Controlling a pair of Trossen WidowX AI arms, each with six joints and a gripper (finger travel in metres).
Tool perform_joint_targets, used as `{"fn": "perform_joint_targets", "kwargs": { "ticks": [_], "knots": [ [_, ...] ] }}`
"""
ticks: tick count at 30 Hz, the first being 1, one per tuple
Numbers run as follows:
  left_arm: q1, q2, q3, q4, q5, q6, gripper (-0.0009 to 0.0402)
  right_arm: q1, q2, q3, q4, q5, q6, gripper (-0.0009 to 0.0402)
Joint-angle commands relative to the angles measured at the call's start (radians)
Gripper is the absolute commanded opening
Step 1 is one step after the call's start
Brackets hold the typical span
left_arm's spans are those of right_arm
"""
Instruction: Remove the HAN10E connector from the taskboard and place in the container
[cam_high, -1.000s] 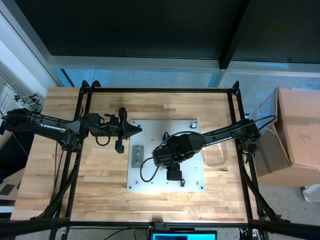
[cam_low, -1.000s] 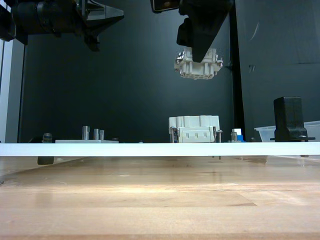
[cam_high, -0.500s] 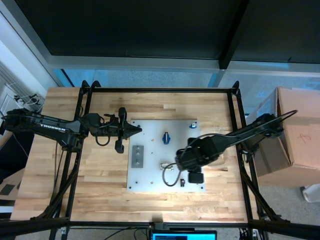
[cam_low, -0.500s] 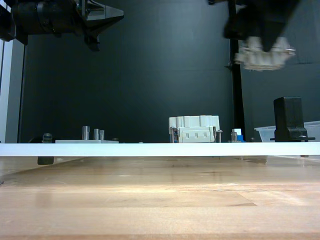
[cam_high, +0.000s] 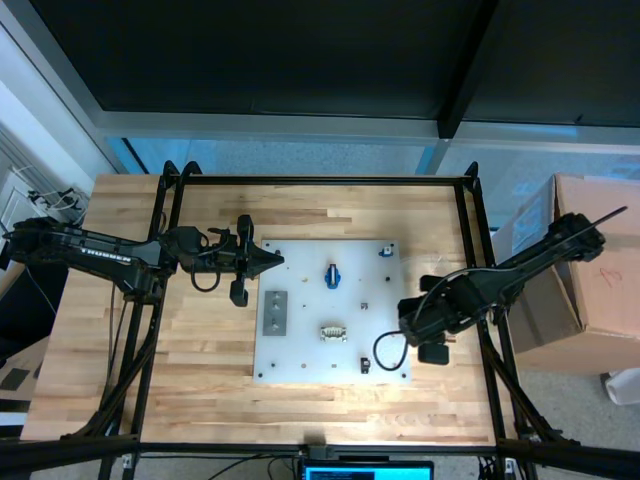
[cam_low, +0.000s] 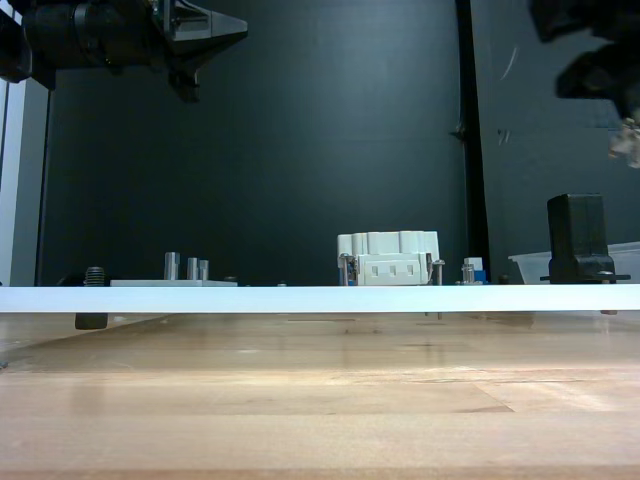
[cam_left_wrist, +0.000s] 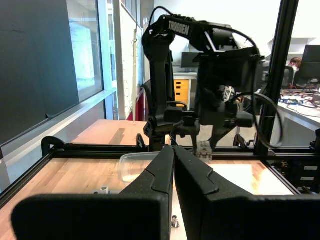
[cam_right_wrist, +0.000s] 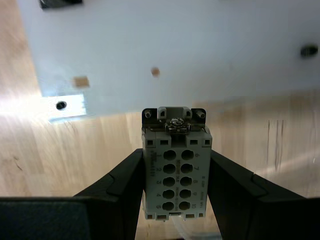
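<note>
While left gripper (cam_left_wrist: 173, 148) closed, right gripper (cam_right_wrist: 175, 156): connector (cam_right_wrist: 175, 172)

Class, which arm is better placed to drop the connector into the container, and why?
Right: the right claw grips the connector, raised off the board's right edge near the container. The left claw, shut and empty, hovers at the board's left edge.

My high camera looks down and away from above the table's (cam_high: 200, 390) near edge; the low one sits level at that edge. The left wrist camera sights along the left gripper (cam_left_wrist: 173, 148) rightward to the right arm (cam_left_wrist: 220, 75); the right wrist camera looks down, close, past the right gripper (cam_right_wrist: 176, 172) and HAN10E connector (cam_right_wrist: 175, 150) onto the taskboard's (cam_right_wrist: 200, 50) near right corner, also in my high view.
</note>
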Motion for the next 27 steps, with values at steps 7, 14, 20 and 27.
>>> {"fn": "perform_joint_targets", "kwargs": {
  "ticks": [7,14,20,27],
  "knots": [
    [0.000,0.000,0.000,0.000,0.000,0.000,0.0000,0.068,-0.098,-0.136,0.002,0.000,0.083,0.0007],
    [0.000,0.000,0.000,0.000,0.000,0.000,0.0000,0.116,-0.101,-0.190,0.020,-0.002,0.103,0.0007],
    [0.000,0.000,0.000,0.000,0.000,0.000,0.0000,0.121,-0.101,-0.212,0.042,-0.003,0.105,0.0007],
    [0.000,0.000,0.000,0.000,0.000,0.000,0.0000,0.124,-0.101,-0.225,0.067,-0.003,0.106,0.0009]
  ]
}}
